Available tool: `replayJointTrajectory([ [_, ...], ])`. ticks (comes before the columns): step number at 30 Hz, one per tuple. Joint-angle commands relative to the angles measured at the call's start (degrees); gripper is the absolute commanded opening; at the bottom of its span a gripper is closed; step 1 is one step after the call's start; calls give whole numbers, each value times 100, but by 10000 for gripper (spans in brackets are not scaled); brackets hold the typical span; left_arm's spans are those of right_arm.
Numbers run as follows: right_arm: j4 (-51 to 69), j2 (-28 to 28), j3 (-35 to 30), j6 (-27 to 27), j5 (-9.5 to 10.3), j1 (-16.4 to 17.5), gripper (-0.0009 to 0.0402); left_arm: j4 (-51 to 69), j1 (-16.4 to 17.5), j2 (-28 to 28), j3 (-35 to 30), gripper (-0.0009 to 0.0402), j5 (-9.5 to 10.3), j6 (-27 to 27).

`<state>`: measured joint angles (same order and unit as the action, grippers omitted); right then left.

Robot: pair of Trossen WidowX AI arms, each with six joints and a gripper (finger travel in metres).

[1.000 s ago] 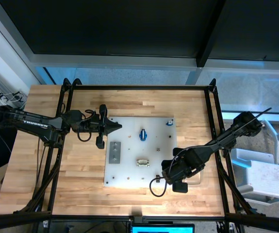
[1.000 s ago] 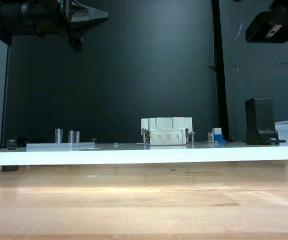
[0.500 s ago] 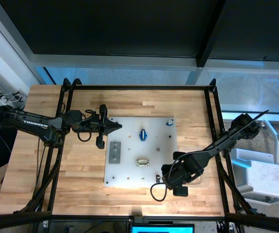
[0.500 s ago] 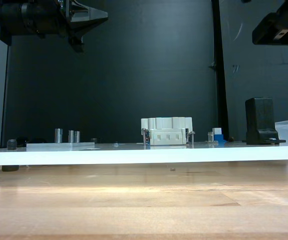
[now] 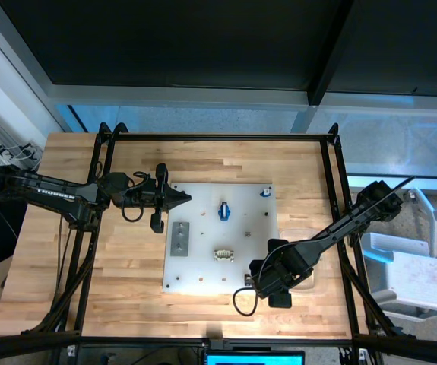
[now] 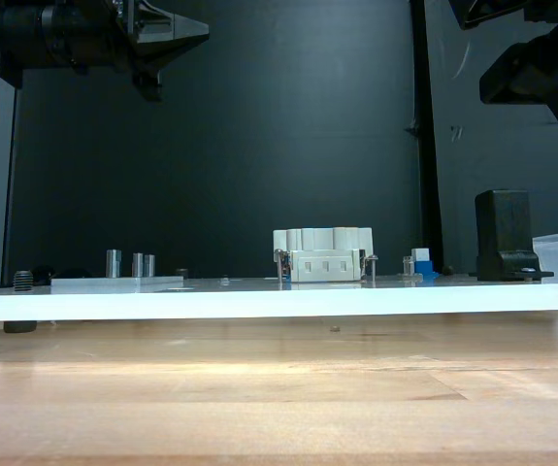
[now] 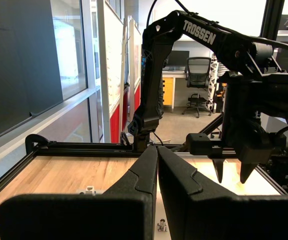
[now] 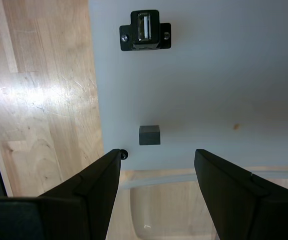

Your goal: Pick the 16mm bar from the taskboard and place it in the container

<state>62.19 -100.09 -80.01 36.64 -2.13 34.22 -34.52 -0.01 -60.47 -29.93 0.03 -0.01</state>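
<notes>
Right gripper (image 8: 157,152): fingers spread wide, nothing held. It points straight down over the near right corner of the taskboard (image 8: 209,75), a flat white square board. The low view puts it well above the board surface.

16mm bar (image 8: 149,135): tiny short grey metal piece, standing on the board just inside that corner, in line with the gap between the open fingers. Untouched. It looks blocky from above, so the identification is my reading.

Black flanged socket (image 8: 146,30): further along the same board edge, apart from the bar.

Container (image 8: 174,176): clear rounded-corner plastic tray on the wooden table (image 8: 43,100), just beside the board edge nearest the bar.

Left gripper (image 7: 157,150): fingers pressed together, empty, held high over the board's far left corner. It looks parked.

Step in hand, as judged: alignment before the pick. The next move calls for centring the fingers over the bar, a straight descent, then closing. The piece is small, so centring must be accurate.
</notes>
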Motion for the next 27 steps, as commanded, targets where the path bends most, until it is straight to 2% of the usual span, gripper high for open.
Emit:
replayJointTrajectory([
  [1, -7, -59, 4, -28, -4, 0, 213, -2, 2, -2, -2, 0, -2, 0],
  [12, -330, -85, 238, -114, -44, 2, 212, -2, 0, -2, -2, 0, -2, 0],
  [15, -334, -85, 278, -116, -109, 0, 212, 0, 0, -2, -2, 0, -2, 0],
  [27, -680, -85, 647, -221, -81, 4, 212, -2, 2, -2, -2, 0, -2, 0],
])
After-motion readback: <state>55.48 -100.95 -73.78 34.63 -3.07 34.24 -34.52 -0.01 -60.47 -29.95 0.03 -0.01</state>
